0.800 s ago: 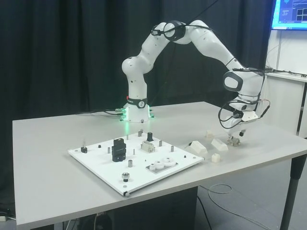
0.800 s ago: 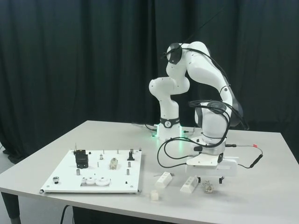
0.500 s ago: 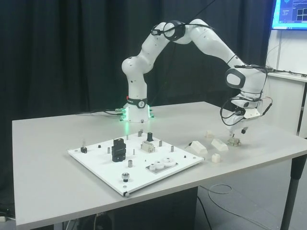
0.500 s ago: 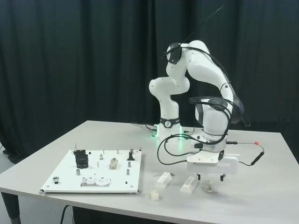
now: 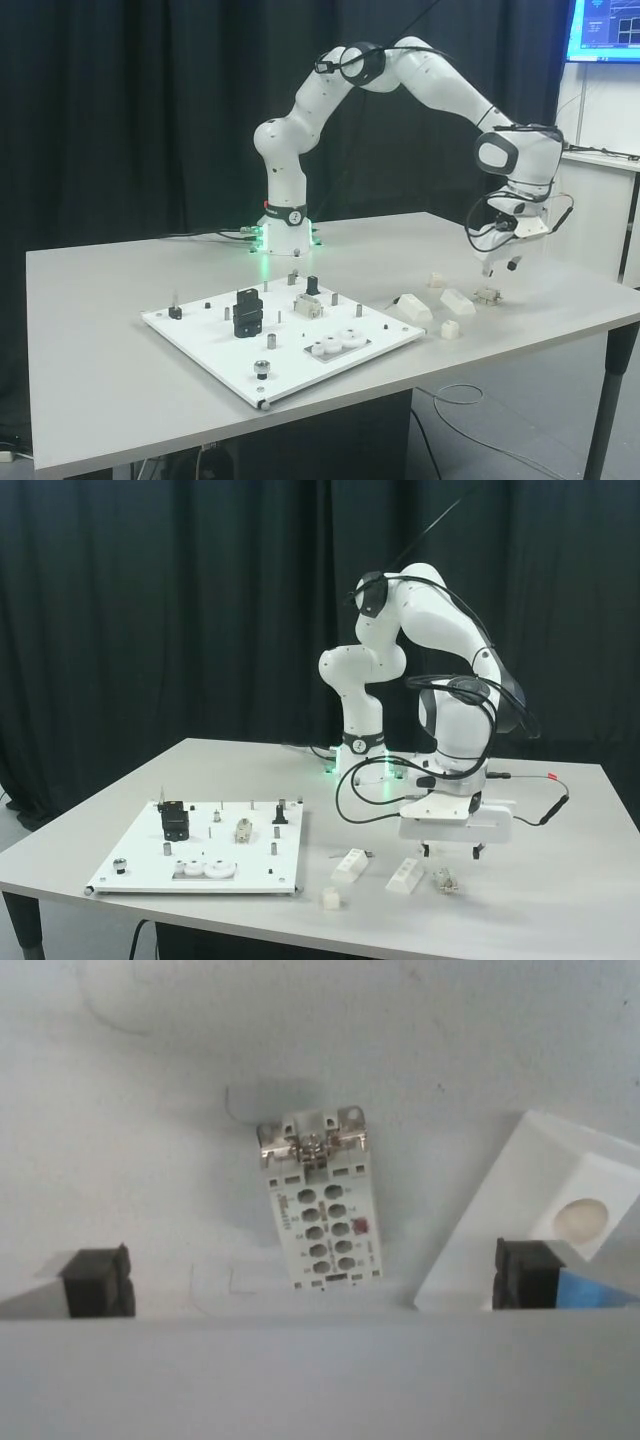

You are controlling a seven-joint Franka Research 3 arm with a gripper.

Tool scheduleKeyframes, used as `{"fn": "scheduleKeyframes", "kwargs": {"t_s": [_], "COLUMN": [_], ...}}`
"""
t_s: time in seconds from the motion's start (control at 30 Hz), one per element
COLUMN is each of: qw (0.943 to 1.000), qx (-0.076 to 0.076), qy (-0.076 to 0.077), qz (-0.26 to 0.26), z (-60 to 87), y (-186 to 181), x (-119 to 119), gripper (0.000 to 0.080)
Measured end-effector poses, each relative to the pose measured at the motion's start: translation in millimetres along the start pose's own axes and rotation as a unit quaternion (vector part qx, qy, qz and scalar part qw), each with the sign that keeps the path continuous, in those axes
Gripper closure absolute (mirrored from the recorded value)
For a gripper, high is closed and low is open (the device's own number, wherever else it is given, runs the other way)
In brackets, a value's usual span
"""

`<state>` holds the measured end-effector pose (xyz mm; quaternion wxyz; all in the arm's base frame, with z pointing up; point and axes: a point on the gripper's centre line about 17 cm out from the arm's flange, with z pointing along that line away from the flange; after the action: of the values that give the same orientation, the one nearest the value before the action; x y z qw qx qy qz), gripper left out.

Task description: Remove D-SUB.

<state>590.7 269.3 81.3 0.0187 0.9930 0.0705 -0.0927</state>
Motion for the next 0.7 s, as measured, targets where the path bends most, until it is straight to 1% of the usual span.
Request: {"fn": "scheduleKeyframes", "kwargs": {"t_s": [0.27,0.43,0.53,0.7], "qw": [1.0,1.0,1.0,0.9997], "qx": [0.0,-0.003,-0.009,-0.024], "qy": [0.0,0.001,0.0,0.001], "qz": [0.002,0.001,0.002,0.003], "z": [-6.3,-8.5,-10.0,-13.7], "y": [2.9,7.0,12.2,28.0], "x": [2.5,3.8,4.2,6.5], "gripper": [0.0003,0.0003,0.0003,0.0003]}}
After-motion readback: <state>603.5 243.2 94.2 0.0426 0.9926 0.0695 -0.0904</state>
